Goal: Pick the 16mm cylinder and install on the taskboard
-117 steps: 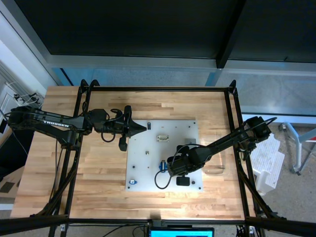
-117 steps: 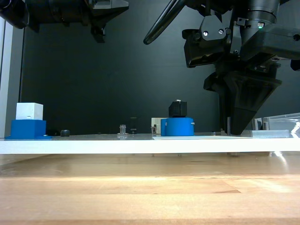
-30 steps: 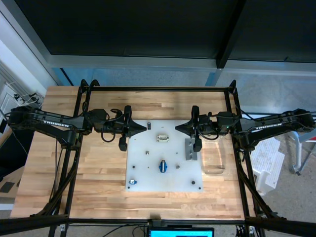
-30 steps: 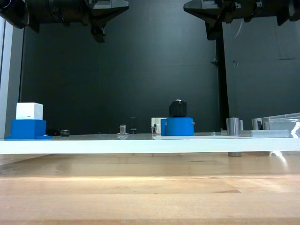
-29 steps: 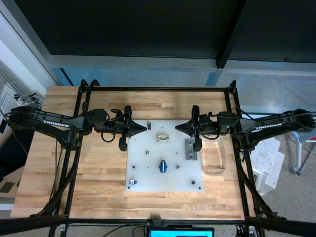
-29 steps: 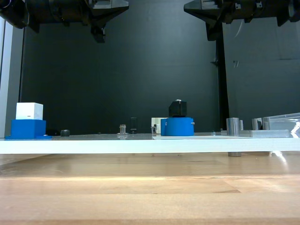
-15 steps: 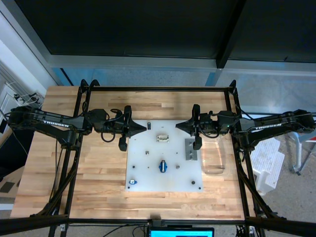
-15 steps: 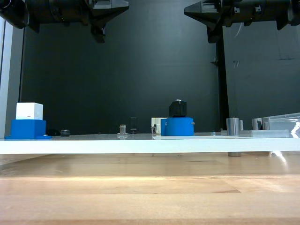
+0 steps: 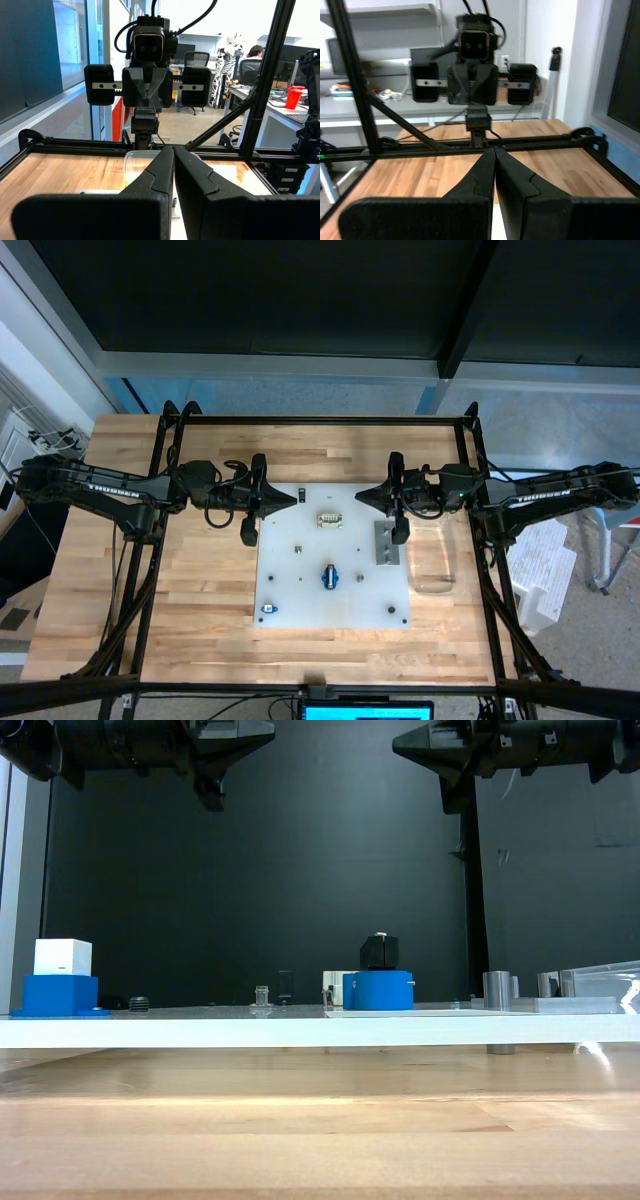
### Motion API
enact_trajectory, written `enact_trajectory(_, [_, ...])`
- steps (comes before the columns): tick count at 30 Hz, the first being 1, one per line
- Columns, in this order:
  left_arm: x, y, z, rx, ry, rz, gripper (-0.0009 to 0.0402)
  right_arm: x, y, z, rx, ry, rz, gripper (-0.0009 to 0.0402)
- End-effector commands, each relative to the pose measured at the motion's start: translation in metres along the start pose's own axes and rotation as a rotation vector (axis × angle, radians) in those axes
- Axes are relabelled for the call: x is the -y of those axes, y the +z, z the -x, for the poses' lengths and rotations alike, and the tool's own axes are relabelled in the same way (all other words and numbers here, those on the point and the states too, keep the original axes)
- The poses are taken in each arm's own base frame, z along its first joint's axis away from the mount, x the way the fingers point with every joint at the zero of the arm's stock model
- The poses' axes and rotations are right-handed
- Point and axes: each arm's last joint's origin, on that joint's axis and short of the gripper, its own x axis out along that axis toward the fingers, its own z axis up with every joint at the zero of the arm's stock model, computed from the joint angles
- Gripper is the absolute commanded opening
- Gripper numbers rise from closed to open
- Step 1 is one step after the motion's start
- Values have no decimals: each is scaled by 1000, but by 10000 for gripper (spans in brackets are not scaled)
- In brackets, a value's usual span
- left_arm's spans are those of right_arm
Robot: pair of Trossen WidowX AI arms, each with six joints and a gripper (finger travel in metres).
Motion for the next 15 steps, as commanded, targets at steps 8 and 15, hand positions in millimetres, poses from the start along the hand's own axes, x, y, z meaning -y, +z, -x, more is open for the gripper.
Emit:
enact_trajectory(8, [0, 0, 0, 0, 0, 0, 0, 0, 8, -2, 1, -11, 10, 0])
enact_trajectory(15, [0, 0, 0, 0, 0, 0, 0, 0, 8, -2, 3, -11, 10, 0])
